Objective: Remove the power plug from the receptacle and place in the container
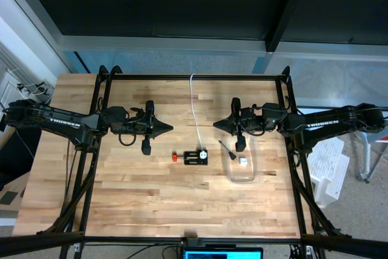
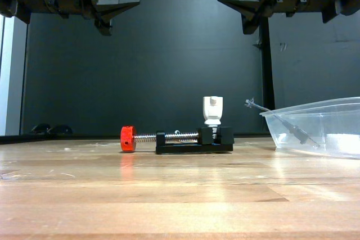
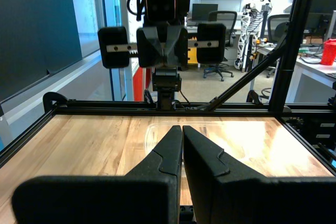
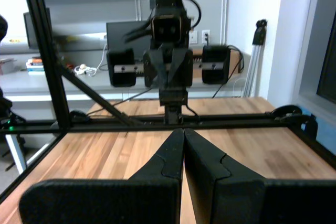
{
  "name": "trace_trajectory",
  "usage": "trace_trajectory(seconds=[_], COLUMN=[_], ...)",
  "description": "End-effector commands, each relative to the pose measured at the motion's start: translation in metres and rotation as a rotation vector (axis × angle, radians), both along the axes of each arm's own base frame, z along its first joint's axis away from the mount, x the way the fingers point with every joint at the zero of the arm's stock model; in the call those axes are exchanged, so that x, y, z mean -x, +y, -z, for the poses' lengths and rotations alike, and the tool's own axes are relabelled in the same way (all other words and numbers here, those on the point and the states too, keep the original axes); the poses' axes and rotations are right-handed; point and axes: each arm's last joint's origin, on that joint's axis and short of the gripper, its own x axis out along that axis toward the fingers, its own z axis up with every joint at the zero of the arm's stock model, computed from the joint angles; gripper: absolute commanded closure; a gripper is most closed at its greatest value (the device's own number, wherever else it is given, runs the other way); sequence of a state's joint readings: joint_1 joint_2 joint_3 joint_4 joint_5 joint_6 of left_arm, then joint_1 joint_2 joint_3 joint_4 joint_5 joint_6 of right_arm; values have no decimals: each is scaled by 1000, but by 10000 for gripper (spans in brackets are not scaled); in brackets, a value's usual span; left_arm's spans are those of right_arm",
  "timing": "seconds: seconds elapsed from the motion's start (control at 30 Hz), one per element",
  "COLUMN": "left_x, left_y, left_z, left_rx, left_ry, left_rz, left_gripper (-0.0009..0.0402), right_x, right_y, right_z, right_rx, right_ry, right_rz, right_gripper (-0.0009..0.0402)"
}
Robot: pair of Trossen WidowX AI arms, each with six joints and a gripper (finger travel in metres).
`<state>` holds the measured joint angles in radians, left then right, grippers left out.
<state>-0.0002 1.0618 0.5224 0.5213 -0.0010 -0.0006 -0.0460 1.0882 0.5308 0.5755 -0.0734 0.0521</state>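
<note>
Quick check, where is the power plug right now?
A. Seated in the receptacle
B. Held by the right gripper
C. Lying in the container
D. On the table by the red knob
C: the power plug lies inside the container, cord tail poking over its rim; the left gripper and right gripper both hang shut and empty high above the table.

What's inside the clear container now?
The container holds the power plug, its cord tail poking over the rim, and a small white cube. See-through walls hide nothing. Both shut, the left gripper and the right gripper hover above the table.
</note>
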Motion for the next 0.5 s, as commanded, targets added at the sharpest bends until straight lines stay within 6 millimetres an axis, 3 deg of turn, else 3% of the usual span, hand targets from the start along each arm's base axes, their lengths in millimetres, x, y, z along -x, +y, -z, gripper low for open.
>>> trace_trajectory(seconds=[0.03,0.5], left_x=[0,0], left_y=[0,0], left_z=[0,0], left_rx=[0,0], left_ry=[0,0], left_rz=[0,0], left_gripper=[393,393], right_x=[1,-1], right_y=[0,-1], right_z=[4,-1], right_rx=[-24,-18], right_ry=[2,29], right_rz=[1,28], right_gripper=[393,393])
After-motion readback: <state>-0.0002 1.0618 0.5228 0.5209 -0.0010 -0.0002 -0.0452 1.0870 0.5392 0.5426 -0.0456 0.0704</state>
